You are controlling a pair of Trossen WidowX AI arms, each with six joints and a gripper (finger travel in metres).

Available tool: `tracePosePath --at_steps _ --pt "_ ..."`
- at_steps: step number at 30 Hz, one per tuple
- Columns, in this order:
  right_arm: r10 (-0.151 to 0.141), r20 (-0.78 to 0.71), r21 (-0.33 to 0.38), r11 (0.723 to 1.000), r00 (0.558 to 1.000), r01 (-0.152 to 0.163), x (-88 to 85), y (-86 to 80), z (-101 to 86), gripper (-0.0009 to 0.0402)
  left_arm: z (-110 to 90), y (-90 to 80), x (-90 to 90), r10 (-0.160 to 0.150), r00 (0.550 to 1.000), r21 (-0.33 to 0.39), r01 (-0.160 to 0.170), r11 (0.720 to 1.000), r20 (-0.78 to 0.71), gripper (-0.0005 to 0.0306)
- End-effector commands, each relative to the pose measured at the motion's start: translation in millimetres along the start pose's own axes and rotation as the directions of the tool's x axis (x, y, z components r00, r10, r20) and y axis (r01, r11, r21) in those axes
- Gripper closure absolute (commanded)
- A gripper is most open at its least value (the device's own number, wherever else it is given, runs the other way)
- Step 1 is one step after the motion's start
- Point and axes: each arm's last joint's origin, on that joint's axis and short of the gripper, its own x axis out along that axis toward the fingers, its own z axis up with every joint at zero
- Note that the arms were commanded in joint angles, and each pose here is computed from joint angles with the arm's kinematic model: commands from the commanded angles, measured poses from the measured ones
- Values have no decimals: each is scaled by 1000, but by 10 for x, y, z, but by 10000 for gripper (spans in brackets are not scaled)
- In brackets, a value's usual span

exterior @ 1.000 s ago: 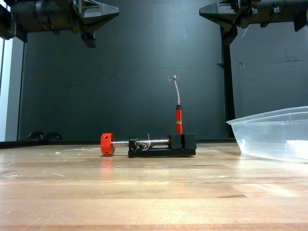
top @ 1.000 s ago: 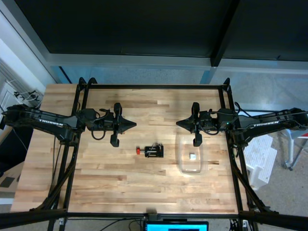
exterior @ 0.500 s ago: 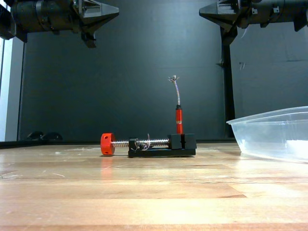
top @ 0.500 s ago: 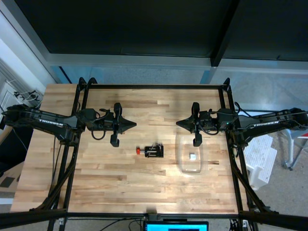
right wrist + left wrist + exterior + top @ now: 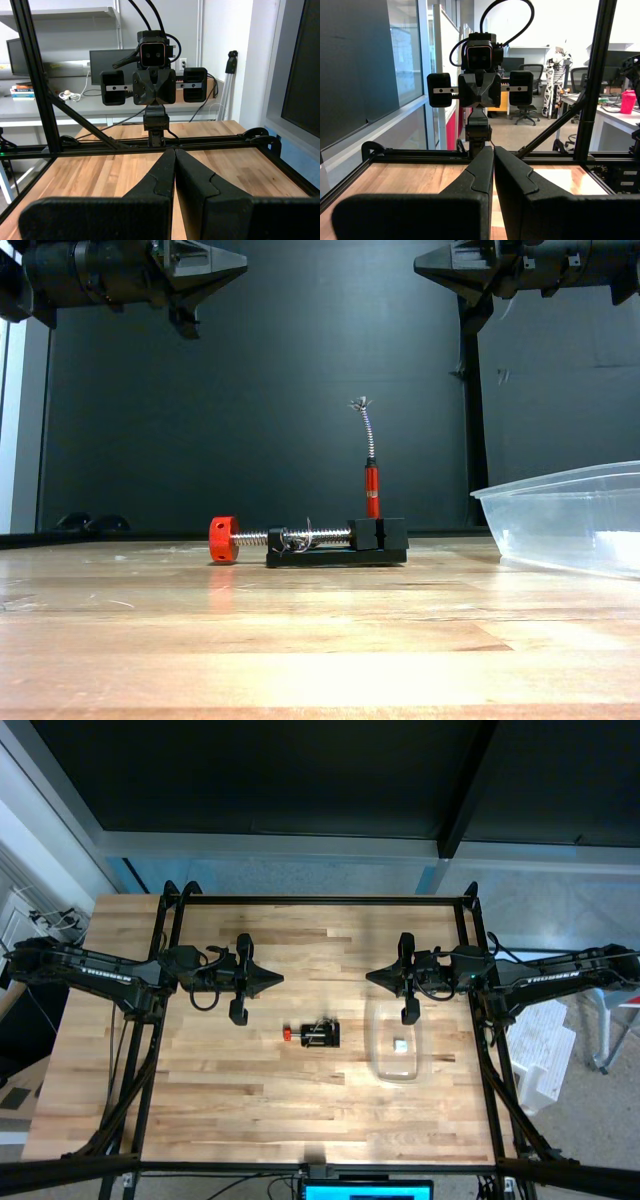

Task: Pick the RCA connector and install on taskboard

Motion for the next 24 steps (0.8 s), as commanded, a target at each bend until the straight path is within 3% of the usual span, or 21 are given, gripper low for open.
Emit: tracePosePath --at_steps 1,24 --pt "1 0 1 1000 1000 -1 1 2 0 393 0 0 0 0 1000 0 0 1000 0 300" --pt "-1 -38 -2 1000 999 1 0 -1 -36 393 0 0 0 0 1000 0 0 1000 0 300"
